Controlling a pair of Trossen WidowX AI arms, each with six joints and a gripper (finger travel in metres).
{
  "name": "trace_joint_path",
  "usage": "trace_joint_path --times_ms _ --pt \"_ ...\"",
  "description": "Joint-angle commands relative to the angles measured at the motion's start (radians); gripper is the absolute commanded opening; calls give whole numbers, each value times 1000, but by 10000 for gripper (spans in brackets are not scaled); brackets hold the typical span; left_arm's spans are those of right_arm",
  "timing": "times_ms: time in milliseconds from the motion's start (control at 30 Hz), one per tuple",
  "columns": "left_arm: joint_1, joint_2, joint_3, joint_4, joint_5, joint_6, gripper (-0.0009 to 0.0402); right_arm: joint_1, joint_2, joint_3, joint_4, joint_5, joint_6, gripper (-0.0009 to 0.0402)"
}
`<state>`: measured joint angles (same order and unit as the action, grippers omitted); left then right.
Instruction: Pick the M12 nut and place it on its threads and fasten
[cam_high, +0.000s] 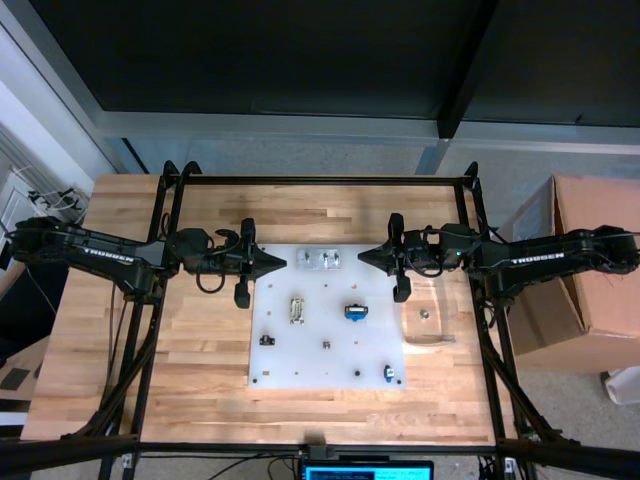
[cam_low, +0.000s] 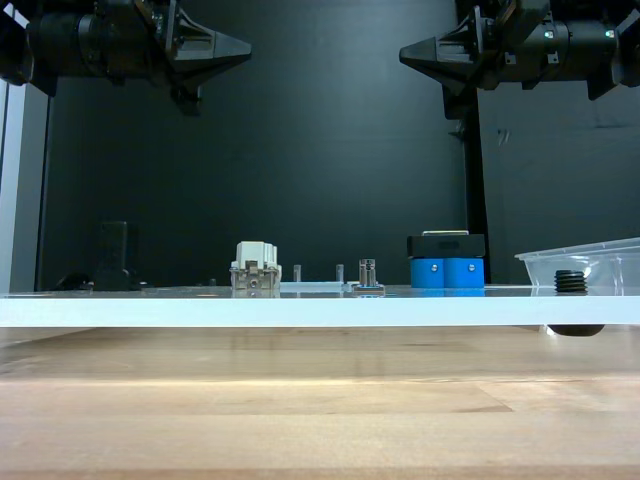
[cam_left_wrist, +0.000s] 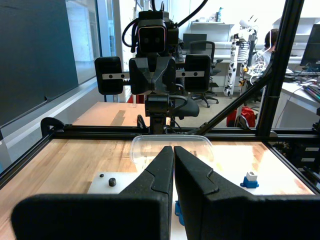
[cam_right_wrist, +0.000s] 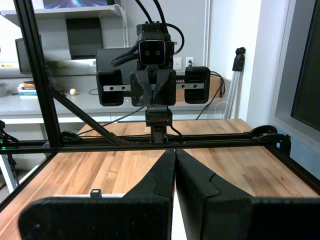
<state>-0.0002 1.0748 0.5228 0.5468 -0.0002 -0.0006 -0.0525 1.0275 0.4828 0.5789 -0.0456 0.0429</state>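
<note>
The small silver M12 nut (cam_high: 424, 312) lies free inside the clear tray (cam_high: 441, 338), to the right of the white board (cam_high: 300, 365). Its black ribbed stud (cam_low: 572, 282) stands bare near the board's near right edge, also seen as a dark dot (cam_high: 357, 374) from above and as the stud (cam_left_wrist: 112, 182) from the left wrist. My left gripper (cam_high: 283, 262) hovers high over the board's far left part, shut and holding nothing. My right gripper (cam_high: 361, 256) hovers opposite it over the board's far right part, likewise shut and holding nothing. Both hang well above the board, the left gripper (cam_low: 248, 45) and the right gripper (cam_low: 402, 52).
The board carries a white connector (cam_high: 296, 311), a blue block (cam_high: 355, 312), a small blue-and-white part (cam_high: 388, 373), a silver post (cam_low: 367, 275) and a clear block (cam_high: 323, 260). A black frame (cam_high: 170, 200) rings the table. A cardboard box (cam_high: 590, 270) stands off the right side.
</note>
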Motion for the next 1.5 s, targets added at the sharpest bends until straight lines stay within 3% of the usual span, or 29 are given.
trace_joint_path --times_ms 33,333,567,900,1300,1500 --pt "0 0 0 1 0 0 0 0 0 0 1 0 1 0" --pt "0 0 0 0 0 0 0 1 -2 6 -48 -8 48 0" --pt "0 0 0 1 0 0 0 32 -5 153 -583 -8 27 0" --pt "0 0 0 0 0 0 0 169 -5 350 -1220 4 68 0" --pt "0 0 0 1 0 0 0 211 -5 515 -1701 0 108 0" --pt "0 0 0 1 0 0 0 212 -5 536 -1876 -10 -61 0"
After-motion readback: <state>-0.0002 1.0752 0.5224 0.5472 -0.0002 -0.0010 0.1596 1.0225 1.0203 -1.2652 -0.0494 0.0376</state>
